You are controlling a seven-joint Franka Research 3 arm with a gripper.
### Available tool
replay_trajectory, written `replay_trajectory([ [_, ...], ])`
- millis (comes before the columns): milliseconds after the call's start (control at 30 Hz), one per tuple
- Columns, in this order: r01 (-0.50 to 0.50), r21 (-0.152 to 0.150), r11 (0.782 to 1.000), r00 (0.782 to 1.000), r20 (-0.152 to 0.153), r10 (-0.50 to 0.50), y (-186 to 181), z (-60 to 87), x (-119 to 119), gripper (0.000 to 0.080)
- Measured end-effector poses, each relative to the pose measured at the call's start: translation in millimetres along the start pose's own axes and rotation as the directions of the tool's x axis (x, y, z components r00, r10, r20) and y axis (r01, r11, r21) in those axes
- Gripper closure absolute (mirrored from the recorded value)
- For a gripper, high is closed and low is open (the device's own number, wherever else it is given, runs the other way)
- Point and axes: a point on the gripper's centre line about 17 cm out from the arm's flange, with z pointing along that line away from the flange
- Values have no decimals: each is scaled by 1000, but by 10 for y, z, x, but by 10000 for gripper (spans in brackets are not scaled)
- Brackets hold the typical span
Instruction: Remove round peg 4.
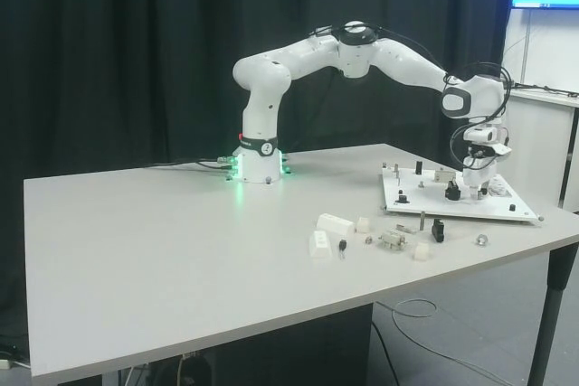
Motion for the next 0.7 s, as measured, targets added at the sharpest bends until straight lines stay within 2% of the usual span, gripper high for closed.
replay_trajectory([
  [133,-11,1,1000,1000,1,11,8,7,1,3],
  [167,-12,2,1000,1000,1,12,9,8,2,120],
  [300,-14,6,1000,1000,-1,14,5,7,12,120],
  [333,-15,7,1000,1000,-1,15,5,6,16,322],
  [567,-8,25,1000,1000,-5,8,-103,3,37,322],
  [633,-4,28,1000,1000,-6,4,-134,1,41,636],
  [700,-3,28,1000,1000,-6,4,-137,1,41,636],
])
